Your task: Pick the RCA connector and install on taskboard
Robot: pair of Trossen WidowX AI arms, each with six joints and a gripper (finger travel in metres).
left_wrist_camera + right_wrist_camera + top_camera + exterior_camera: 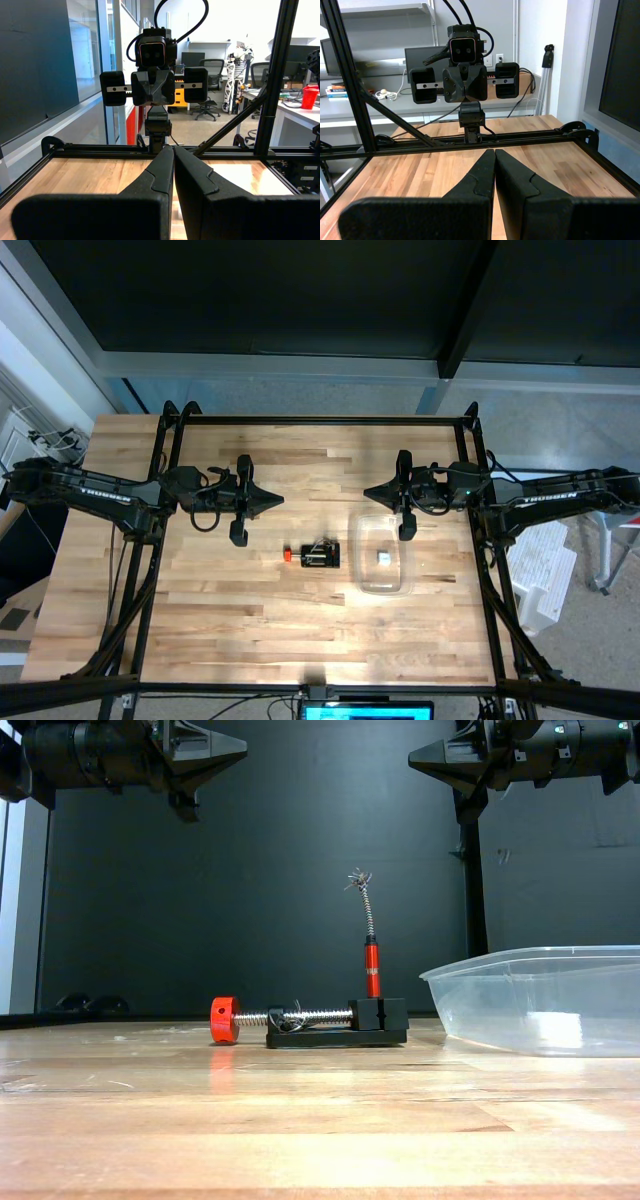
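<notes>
The red connector [372, 965] stands upright on the black vise [340, 1023], and nothing holds it. Its braided cable [366, 910] rises from it to a frayed end. In the high view the vise [322, 556] lies mid-table with its red knob [287, 554] to the left. My left gripper [278, 500] hangs shut and empty up and left of the vise. My right gripper [368, 493] hangs shut and empty behind the clear tray [362, 550]. Both wrist views show fingers pressed together, left gripper [173, 148] and right gripper [495, 151].
The tray [540, 1000] sits right of the vise and holds the white block [384, 558], with nothing dark on it. A black frame runs around the table edges. Both arms stay high above the wood surface.
</notes>
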